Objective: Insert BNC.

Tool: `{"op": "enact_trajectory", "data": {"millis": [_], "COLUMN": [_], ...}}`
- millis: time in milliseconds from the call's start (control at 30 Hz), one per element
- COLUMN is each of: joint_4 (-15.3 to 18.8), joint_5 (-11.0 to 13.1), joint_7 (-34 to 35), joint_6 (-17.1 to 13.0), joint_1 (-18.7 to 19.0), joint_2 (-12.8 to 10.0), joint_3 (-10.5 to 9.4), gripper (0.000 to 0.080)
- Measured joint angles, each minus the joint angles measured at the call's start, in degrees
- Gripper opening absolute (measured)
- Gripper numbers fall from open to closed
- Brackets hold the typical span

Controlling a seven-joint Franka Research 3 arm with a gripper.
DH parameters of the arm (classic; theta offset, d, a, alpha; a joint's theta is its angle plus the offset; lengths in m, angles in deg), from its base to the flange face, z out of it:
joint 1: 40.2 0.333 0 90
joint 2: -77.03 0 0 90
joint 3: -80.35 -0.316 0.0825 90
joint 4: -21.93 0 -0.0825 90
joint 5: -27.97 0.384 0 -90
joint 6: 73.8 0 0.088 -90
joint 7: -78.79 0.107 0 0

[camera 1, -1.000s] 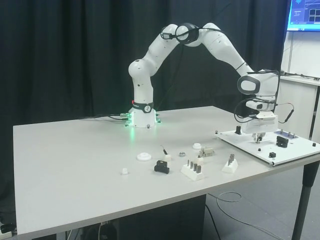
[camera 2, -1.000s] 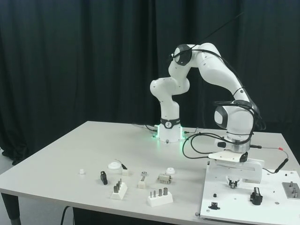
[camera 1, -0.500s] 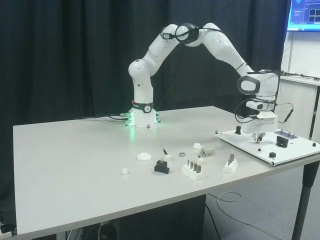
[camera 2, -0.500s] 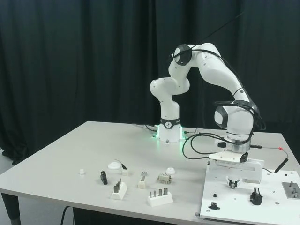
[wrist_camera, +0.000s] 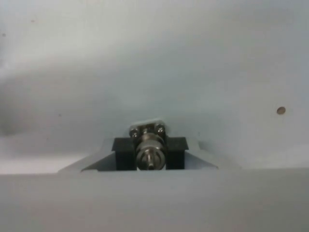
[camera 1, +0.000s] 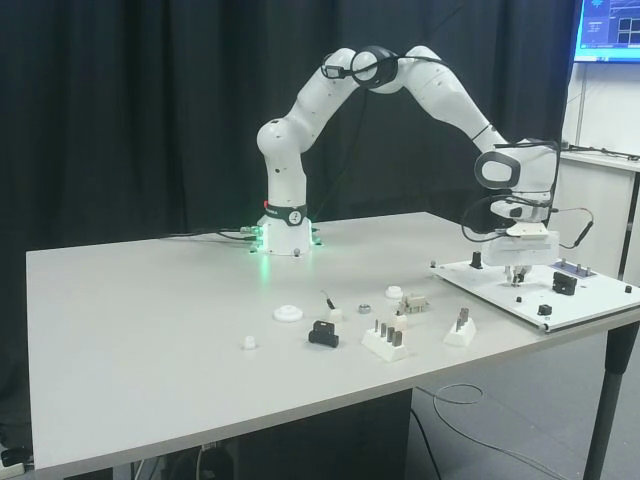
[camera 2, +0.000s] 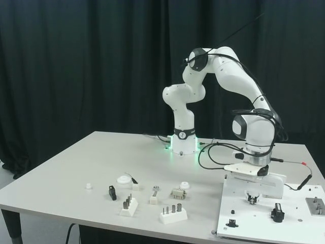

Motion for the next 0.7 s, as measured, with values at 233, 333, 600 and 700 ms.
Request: {"op": "enact_trajectory", "data": {"millis": [233,333,600,700], "joint_4": [0.0,0.0,0.0,0.0], "joint_5": [0.0,0.0,0.0,0.0], "joint_7": [4.4,5.6,10.3,11.9], "joint_6": [-0.1,-0.1,-0.2,-0.2], "joint_1": [0.0,0.0,0.2,0.3], "joint_2": [0.0,0.0,-0.1,-0.1], "joint_3": [0.02,0.03,0.17,0.25], "gripper": [0.0126,0.0126,0.0126,0.0126]}}
